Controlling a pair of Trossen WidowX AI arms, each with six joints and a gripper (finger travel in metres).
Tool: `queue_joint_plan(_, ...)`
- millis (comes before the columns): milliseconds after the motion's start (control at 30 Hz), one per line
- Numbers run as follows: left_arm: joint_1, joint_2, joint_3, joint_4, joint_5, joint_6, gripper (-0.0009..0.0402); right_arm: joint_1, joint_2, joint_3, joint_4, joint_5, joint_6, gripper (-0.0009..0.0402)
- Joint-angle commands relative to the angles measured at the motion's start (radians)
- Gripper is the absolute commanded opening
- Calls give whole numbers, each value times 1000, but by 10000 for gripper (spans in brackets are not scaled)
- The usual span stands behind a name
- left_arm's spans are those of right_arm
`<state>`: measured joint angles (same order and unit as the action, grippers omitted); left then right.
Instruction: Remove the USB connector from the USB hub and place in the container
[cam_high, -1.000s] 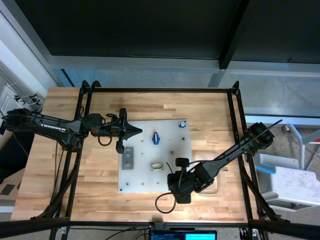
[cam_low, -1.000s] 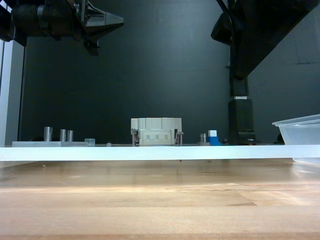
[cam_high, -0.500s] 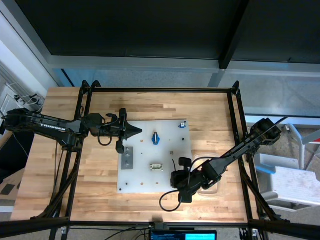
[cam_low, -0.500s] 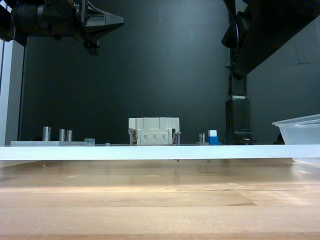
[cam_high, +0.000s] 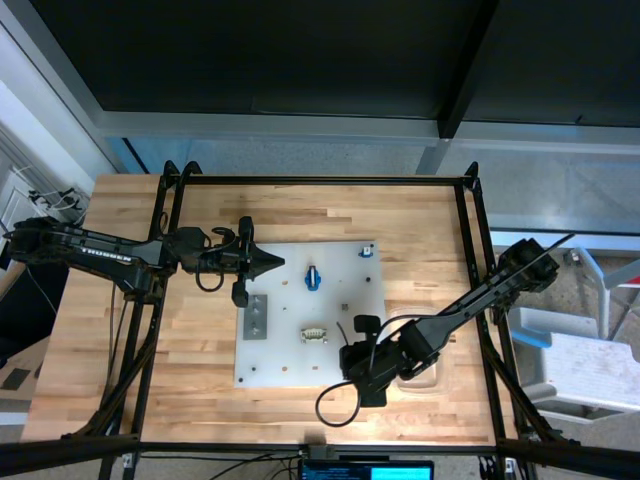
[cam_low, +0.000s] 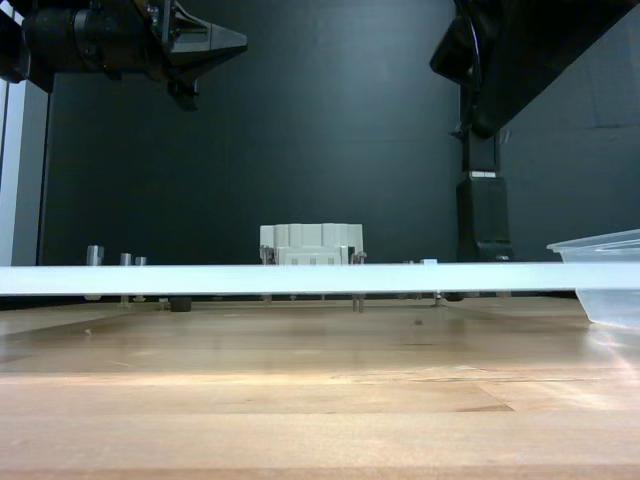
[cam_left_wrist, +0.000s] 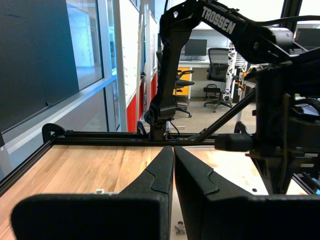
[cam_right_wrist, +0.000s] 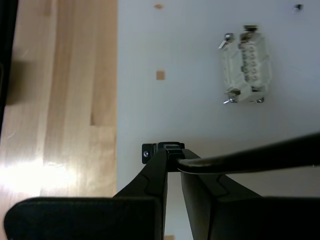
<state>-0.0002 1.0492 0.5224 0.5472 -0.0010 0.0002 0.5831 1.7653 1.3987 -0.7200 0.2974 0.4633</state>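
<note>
The USB connector is a thin black cable whose plug end is pinched between the 2 fingers of the right gripper. The gripper is clenched on it just above the white board. The plug sits against a small black fitting on the board, and whether it is seated in it cannot be told. From the fingertips the cable runs off sideways past the gripper body.

This grip lies near the board's near edge, beside the beige multi-pin connector. In the low view the board's near edge stands clear of the wooden table, with a dark gap and screw ends showing under it.

The container stands on the table just beside the board's right side, partly under the right arm in the high view. No cable shows inside it.

The left gripper hangs high above the board's far left part. Its 2 fingers are pressed together with nothing between them. Below it on the board are a grey block with pegs and a small blue part.
</note>
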Motion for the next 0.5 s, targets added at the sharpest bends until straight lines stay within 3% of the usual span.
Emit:
queue_joint_plan(33,0,0,0,0,0,0,1,-8,32,37,-17,-39,-37,0)
queue_joint_plan(300,0,0,0,2,0,0,1,-26,93,113,-80,-109,-113,0)
queue_joint_plan(500,0,0,0,0,0,0,1,-30,111,154,-132,-104,-127,0)
